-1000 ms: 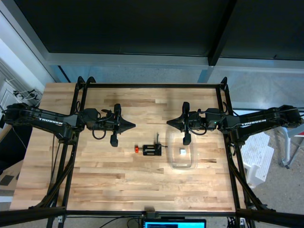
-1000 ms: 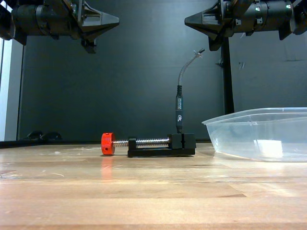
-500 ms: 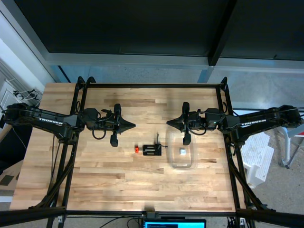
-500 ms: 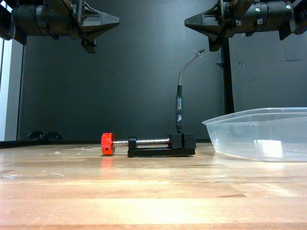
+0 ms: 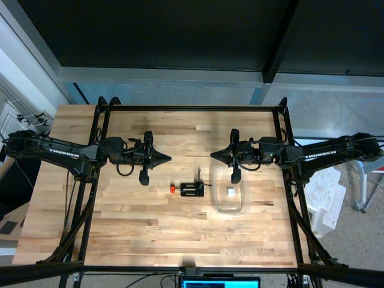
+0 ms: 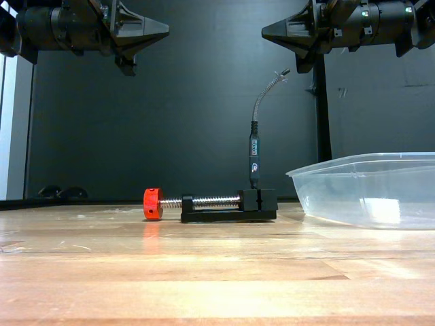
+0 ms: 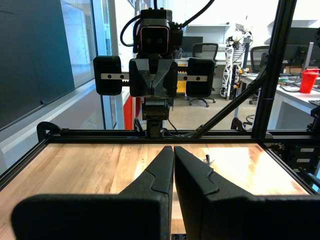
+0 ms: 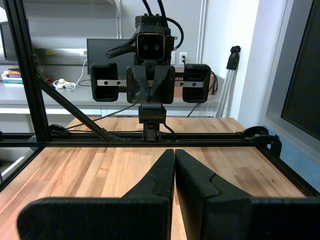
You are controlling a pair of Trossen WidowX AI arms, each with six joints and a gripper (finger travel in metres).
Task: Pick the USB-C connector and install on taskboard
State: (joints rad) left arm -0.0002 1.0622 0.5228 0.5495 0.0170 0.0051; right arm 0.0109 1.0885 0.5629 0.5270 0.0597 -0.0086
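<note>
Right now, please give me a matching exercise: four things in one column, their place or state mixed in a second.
1 left gripper
2 right gripper
3 plug
4 tray

A stands upright in the black block
B shut, high, nearer the red knob
C holds a small white piece
D shut, high, nearer the tray

Pairs: 1-B, 2-D, 3-A, 4-C

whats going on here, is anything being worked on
Nothing is being handled. The left end effector and the right end effector both hang shut high above the table, facing each other. Below them, the cable stands upright in the black block, beside a clear tray.
</note>
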